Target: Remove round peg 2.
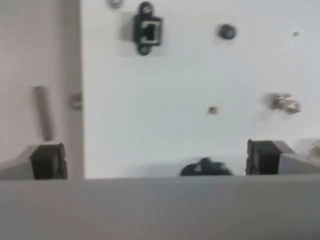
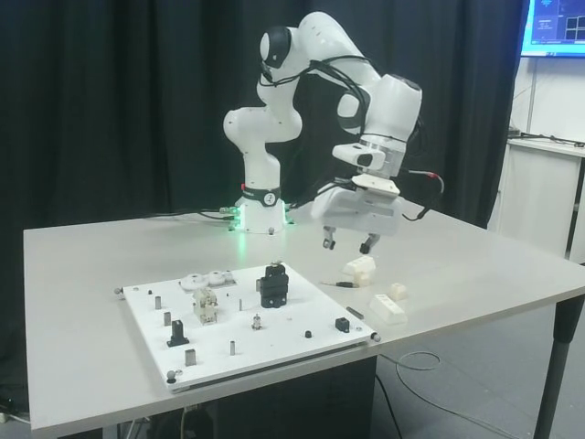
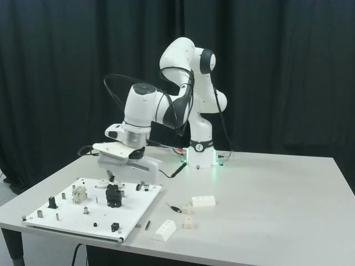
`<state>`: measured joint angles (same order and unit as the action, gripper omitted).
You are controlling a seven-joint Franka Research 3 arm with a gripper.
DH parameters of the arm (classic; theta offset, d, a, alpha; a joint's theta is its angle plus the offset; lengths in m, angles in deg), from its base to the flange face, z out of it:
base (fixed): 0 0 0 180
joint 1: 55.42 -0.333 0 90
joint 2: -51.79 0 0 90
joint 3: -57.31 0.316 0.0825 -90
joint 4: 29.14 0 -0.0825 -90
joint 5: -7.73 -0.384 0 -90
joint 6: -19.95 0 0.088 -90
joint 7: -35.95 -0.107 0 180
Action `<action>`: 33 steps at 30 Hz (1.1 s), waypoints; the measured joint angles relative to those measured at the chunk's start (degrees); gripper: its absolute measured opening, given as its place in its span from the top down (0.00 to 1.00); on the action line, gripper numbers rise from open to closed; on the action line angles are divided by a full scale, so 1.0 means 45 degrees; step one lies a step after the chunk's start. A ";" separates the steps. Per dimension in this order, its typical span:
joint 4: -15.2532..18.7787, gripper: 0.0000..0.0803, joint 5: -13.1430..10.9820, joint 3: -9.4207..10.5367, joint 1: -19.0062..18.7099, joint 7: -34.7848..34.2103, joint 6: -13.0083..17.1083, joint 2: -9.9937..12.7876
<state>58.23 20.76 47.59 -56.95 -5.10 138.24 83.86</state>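
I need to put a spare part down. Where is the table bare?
The grey table is bare beyond the robot base, and between the base and the white board. The white blocks beside the board crowd that edge.

A black curtain (image 3: pixel 288 66) hangs in folds behind the grey worktop (image 3: pixel 277 210), filling the whole back of the room in both room views. In the first room view a lit screen (image 2: pixel 556 26) shows in the upper corner, above a white cabinet (image 2: pixel 539 187) standing beside the worktop.
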 joint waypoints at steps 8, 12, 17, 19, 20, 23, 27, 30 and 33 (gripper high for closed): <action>-0.0281 0.00 0.0060 0.0000 0.0550 0.0102 0.0306 -0.0001; -0.0400 0.00 0.0048 0.0000 0.0814 -0.0003 0.0437 0.0000; -0.0546 0.00 0.0029 0.0000 0.1132 -0.0615 0.0592 0.0000; -0.0588 0.00 0.0026 0.0000 0.1259 -0.0860 0.0683 0.0000; -0.0605 0.00 0.0025 0.0000 0.1326 -0.0981 0.0741 0.0000; -0.0639 0.00 0.0014 0.0000 0.1533 -0.1341 0.0947 0.0000; -0.0649 0.00 -0.0016 -0.0001 0.1807 -0.1688 0.1257 0.0001; -0.0649 0.00 -0.0106 -0.0001 0.2026 -0.1827 0.1498 0.0007; -0.0649 0.00 -0.0338 -0.0010 0.2255 -0.2016 0.1739 0.0023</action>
<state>55.31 19.24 47.55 -46.80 -14.17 146.06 83.97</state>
